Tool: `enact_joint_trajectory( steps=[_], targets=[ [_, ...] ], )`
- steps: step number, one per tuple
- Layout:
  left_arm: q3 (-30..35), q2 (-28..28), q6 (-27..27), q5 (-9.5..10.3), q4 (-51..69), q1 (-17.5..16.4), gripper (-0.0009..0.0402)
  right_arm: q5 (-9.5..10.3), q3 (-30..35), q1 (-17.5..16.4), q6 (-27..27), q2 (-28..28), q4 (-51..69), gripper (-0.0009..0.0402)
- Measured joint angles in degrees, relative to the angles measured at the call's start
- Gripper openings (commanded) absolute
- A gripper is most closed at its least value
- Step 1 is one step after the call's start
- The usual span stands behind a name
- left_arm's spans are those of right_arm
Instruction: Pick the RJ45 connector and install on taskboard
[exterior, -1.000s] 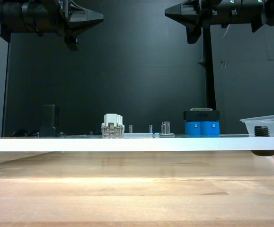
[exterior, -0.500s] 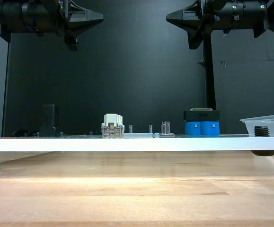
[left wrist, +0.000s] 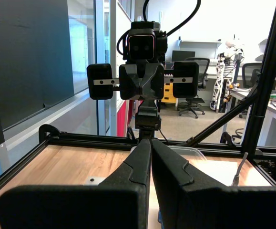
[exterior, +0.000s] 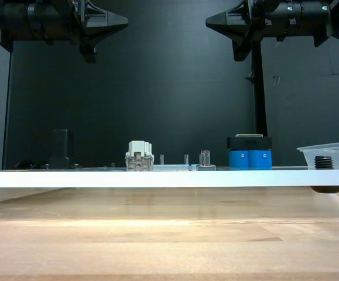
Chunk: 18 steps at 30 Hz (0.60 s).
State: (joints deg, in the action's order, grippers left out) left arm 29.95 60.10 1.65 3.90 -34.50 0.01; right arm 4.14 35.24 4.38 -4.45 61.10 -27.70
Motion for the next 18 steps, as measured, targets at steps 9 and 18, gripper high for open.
enact_joint_trajectory(
  steps=[9, 18],
  targets=[
    [0.0, 0.0, 0.0, -0.02, 0.0, 0.0, 0.0000, 0.00, 0.0, 0.0, 0.3, 0.0, 0.0, 0.0000],
    [0.0, 0.0, 0.0, -0.02, 0.0, 0.0, 0.0000, 0.00, 0.0, 0.0, 0.4, 0.0, 0.1, 0.0000]
  ],
)
